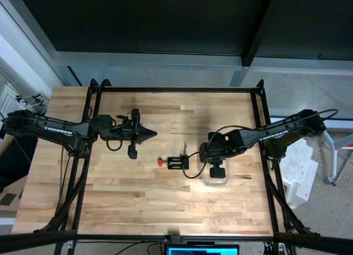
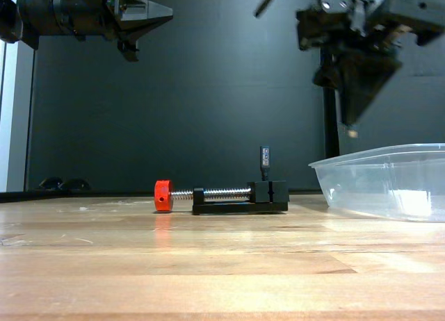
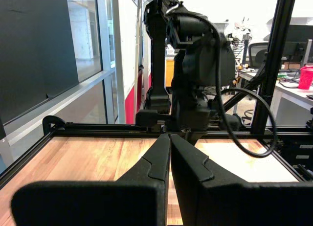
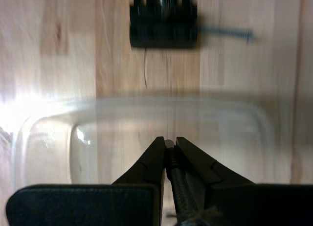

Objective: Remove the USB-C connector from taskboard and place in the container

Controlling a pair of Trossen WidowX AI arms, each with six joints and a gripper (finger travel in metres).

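Container [image 2: 379,158] up first, nearest the front edge: the clear tub sits on the wooden surface [image 2: 208,265] just to the right of the taskboard [image 2: 240,196] and a shade nearer, close to it but not touching.

Directly over the tub hangs the right pincer [image 2: 348,121]. It points straight down, and its tips are well above the rim and higher than anything on the taskboard. It is clenched on a catch: the right wrist view shows both fingers [image 4: 151,162] pinched in on a slim dark grey piece right at the tips. That is the USB-C connector [image 4: 169,145], off the taskboard and up in the air over the container. In that same view the tub's rim and floor spread out below the tips, with the taskboard's black block beyond the tub wall.

On to the taskboard itself, lying flat on the surface. The red-orange knob [image 2: 163,196] is at the end away from the container, with a silvery threaded screw running from it into the black block. A thin upright pin [image 2: 264,161] stands on the block at the container end.

Farthest back, beyond the taskboard and off to its knob side, is the left pincer [image 1: 153,134]. It is held level, high above the surface, with its nose aimed across toward the right arm. Its two fingers are pressed flat together, tips meeting, gripping only each other.
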